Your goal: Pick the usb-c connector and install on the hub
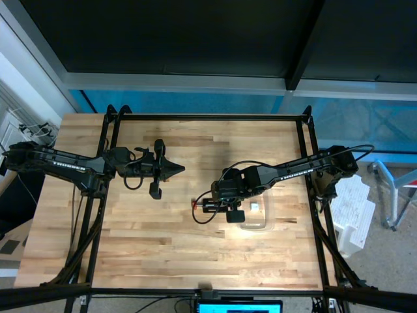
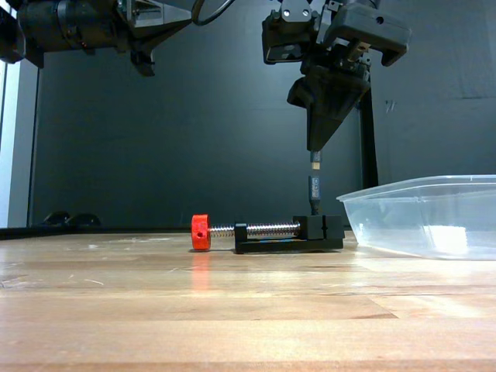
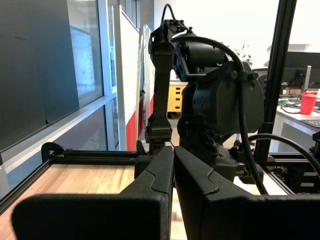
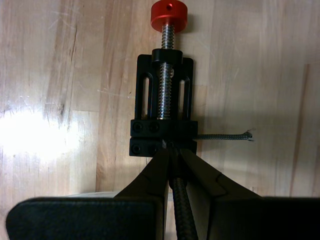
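The hub is a black clamp-like block with an orange-red knob on a threaded rod; it lies on the wooden table near the middle. The usb-c connector hangs upright, its lower end meeting the top of the hub's black block. My right gripper points straight down and is shut on the connector's upper end. In the right wrist view the fingers close over the hub, hiding the plug; a braided cable runs between them. My left gripper hovers high at the left, shut and empty.
A clear plastic tray stands just right of the hub, close to the right gripper, with a small white-grey square piece inside. A short braided stub sticks out of the hub's side. A black frame rail borders the table.
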Controlling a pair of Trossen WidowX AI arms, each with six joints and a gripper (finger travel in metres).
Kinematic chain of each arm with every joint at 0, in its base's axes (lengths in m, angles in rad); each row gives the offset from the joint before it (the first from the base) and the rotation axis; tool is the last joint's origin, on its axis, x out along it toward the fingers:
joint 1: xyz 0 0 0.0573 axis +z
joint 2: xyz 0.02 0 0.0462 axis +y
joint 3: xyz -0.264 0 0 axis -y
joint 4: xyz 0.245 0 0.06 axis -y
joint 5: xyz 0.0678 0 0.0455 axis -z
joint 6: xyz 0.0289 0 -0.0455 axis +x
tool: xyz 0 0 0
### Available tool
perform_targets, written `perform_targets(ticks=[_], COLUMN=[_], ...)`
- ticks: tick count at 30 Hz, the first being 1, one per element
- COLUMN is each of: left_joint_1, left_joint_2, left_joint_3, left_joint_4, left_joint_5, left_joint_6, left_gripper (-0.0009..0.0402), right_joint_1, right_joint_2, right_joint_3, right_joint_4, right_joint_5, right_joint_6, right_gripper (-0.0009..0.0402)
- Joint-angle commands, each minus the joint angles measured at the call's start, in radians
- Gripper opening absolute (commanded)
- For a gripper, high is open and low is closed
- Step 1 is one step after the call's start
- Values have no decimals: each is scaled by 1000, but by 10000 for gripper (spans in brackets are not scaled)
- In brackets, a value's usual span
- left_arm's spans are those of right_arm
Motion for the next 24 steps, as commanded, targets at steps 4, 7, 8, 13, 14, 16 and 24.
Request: perform_targets(ticks=[4, 7, 8, 13, 14, 16, 24], left_joint_1=[0, 0, 0, 0, 0, 0, 0], left_joint_2=[1, 1, 1, 1, 0, 0, 1], left_joint_3=[0, 0, 0, 0, 0, 0, 0], left_joint_4=[-1, 0, 0, 0, 1, 0, 0], left_joint_5=[0, 0, 0, 0, 0, 0, 0], left_joint_6=[0, 0, 0, 0, 0, 0, 0], left_gripper=[0, 0, 0, 0, 0, 0, 0], right_joint_1=[-1, -1, -1, -1, -1, -1, -1], right_joint_2=[3, 3, 3, 3, 3, 5, 13], right_joint_3=[1, 1, 1, 0, -1, -1, 1], right_joint_4=[4, 4, 4, 4, 4, 5, 5], right_joint_5=[10, 9, 9, 8, 8, 9, 0], right_joint_6=[1, 1, 1, 9, 11, 14, 35], right_gripper=[0, 0, 0, 0, 0, 0, 0])
